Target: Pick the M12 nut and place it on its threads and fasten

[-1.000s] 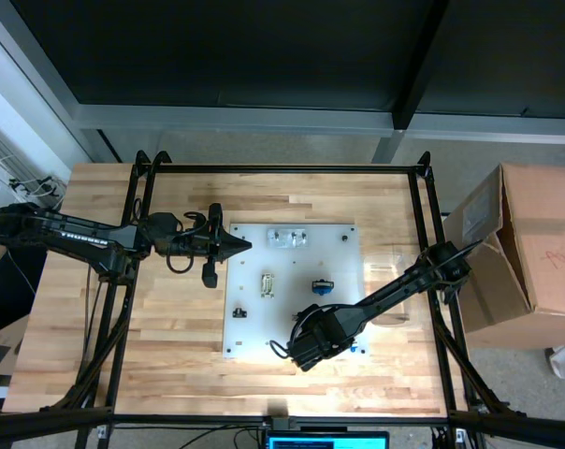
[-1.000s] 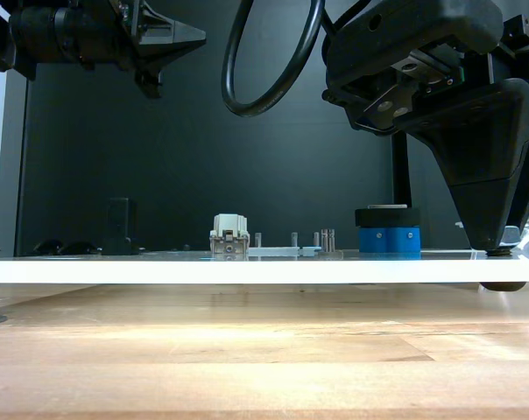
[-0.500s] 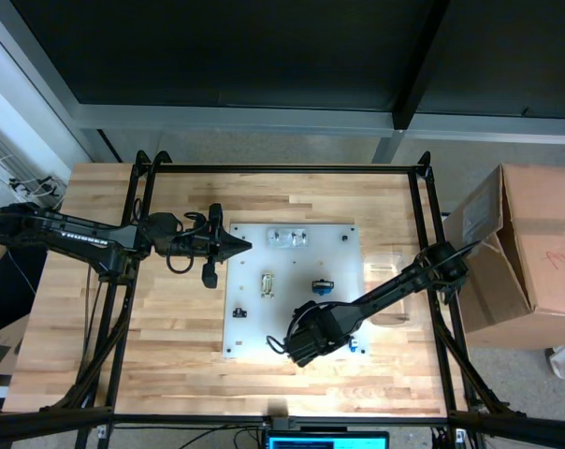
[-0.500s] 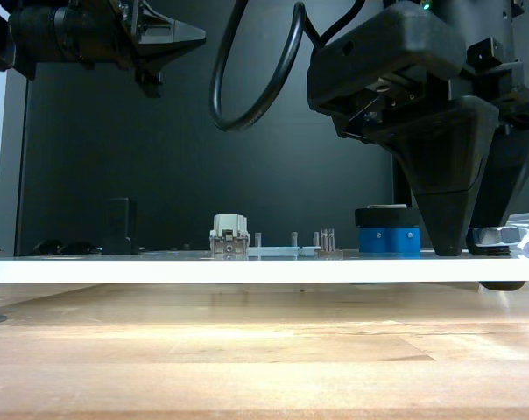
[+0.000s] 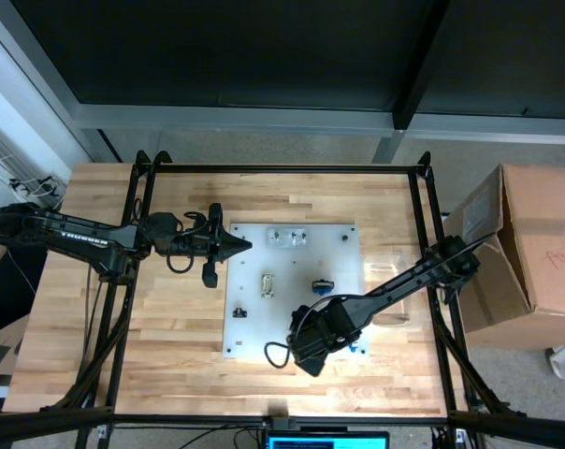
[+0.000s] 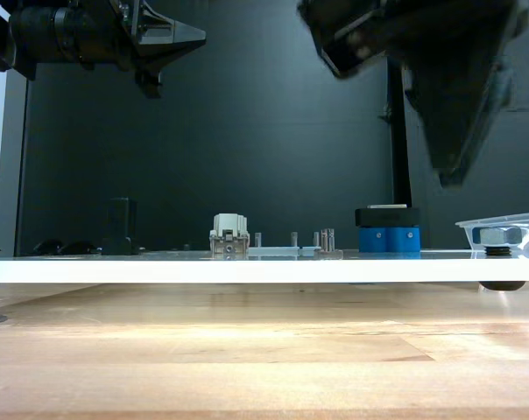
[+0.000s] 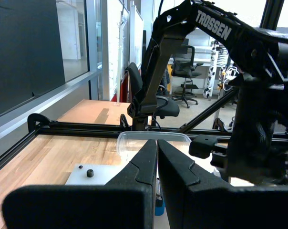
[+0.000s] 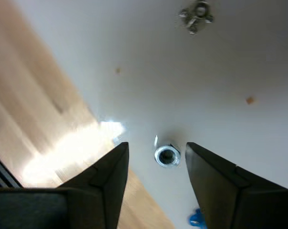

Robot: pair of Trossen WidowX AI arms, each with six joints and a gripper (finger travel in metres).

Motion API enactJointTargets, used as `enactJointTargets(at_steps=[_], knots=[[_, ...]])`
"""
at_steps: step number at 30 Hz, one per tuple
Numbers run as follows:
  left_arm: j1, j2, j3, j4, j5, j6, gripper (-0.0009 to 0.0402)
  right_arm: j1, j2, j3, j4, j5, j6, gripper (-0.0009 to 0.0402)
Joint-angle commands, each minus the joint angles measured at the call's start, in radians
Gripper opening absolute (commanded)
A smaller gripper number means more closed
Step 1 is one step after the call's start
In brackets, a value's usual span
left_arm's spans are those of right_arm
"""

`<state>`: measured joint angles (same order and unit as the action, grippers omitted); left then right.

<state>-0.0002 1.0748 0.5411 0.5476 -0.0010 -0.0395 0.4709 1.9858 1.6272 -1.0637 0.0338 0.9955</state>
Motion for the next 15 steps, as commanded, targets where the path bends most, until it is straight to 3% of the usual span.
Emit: enactJointTargets(at_steps=[1, 6, 10, 15], knots=[[0.0, 0.0, 0.0, 0.0, 0.0, 0.0, 0.0, 0.001, -0.011, -0.007, -0.029, -0.001, -0.156, 0.0105], [0.0, 0.0, 0.0, 0.0, 0.0, 0.0, 0.0, 0.003, -0.017, -0.035, -0.046, -0.004, -0.281, -0.0008], [0.0, 0.0, 0.0, 0.0, 0.0, 0.0, 0.0, 0.004, -0.014, -0.058, -0.045, 0.001, -0.351, 0.0016], [0.0, 0.0, 0.0, 0.0, 0.0, 0.0, 0.0, 0.008, -0.015, -0.084, -0.036, 0.001, -0.429, -0.0002]])
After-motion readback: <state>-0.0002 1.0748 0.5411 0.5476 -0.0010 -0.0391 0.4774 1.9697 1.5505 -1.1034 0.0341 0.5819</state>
